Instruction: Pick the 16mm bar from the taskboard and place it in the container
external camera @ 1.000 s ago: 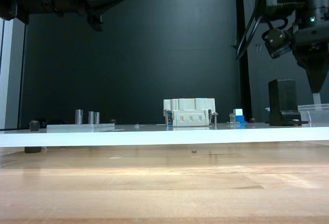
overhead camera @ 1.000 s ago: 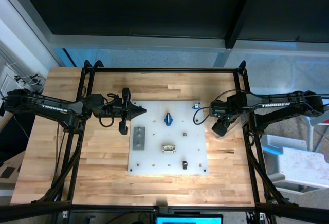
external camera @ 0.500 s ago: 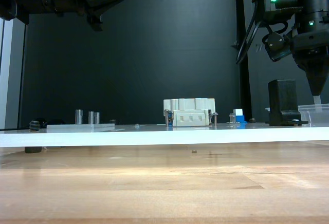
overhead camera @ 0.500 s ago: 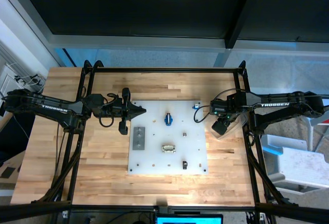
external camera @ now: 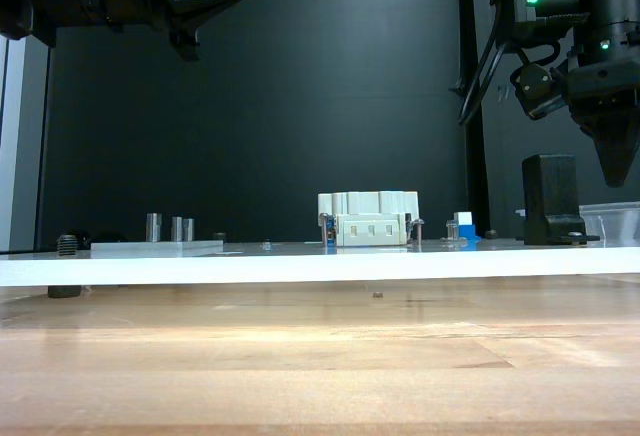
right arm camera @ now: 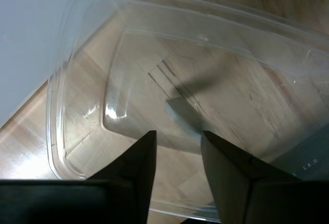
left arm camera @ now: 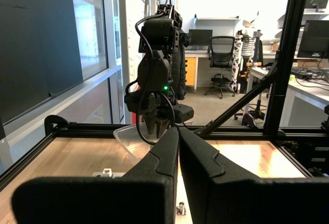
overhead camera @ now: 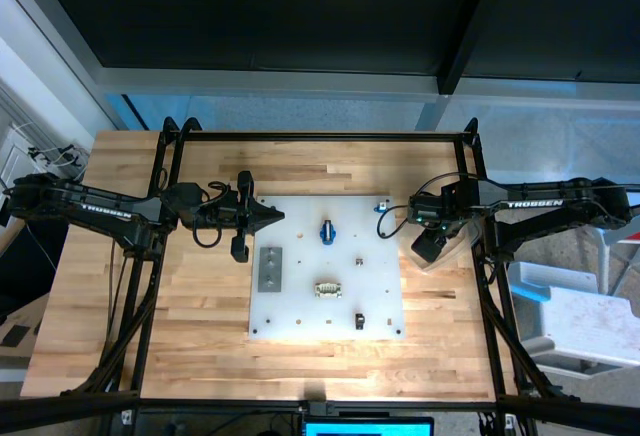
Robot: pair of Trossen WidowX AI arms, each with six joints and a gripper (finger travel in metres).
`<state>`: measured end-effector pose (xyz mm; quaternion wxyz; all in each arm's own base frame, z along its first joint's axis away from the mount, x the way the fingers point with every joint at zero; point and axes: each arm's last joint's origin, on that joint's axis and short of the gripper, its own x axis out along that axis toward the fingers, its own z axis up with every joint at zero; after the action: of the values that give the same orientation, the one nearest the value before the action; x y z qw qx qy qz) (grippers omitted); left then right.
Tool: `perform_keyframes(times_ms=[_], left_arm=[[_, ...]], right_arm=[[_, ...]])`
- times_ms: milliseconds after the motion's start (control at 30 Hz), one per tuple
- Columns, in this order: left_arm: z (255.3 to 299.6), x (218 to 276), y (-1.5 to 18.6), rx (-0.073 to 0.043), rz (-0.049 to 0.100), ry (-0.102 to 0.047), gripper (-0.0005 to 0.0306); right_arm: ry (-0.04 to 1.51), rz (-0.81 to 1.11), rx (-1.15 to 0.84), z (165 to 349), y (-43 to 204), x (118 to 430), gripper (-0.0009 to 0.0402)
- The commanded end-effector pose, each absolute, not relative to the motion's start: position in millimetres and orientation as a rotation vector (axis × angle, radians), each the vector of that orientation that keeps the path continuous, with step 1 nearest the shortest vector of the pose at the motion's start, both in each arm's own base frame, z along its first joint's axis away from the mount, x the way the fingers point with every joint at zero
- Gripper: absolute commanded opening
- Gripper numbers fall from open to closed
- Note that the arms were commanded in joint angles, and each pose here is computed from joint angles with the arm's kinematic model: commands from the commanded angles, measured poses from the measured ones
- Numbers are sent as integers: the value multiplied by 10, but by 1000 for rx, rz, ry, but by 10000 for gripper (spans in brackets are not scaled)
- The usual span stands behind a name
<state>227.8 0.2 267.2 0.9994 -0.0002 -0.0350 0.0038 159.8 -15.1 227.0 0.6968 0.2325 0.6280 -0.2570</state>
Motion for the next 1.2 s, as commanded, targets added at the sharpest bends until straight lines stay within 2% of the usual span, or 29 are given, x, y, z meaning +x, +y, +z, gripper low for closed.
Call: perform_keyframes(times_ms=[33,467,1200], left_arm=[[2672,2279,3,0,8,-70,0],[2672,2279,2,0,8,-70,0],[2673,2279,2,0,8,-70,0]], right_arm=[[1400,-573,517,2271,-150,1599,155],[1400,-572,516,2272,-150,1598,204],[1393,-570,517,2273,-150,1605,204]])
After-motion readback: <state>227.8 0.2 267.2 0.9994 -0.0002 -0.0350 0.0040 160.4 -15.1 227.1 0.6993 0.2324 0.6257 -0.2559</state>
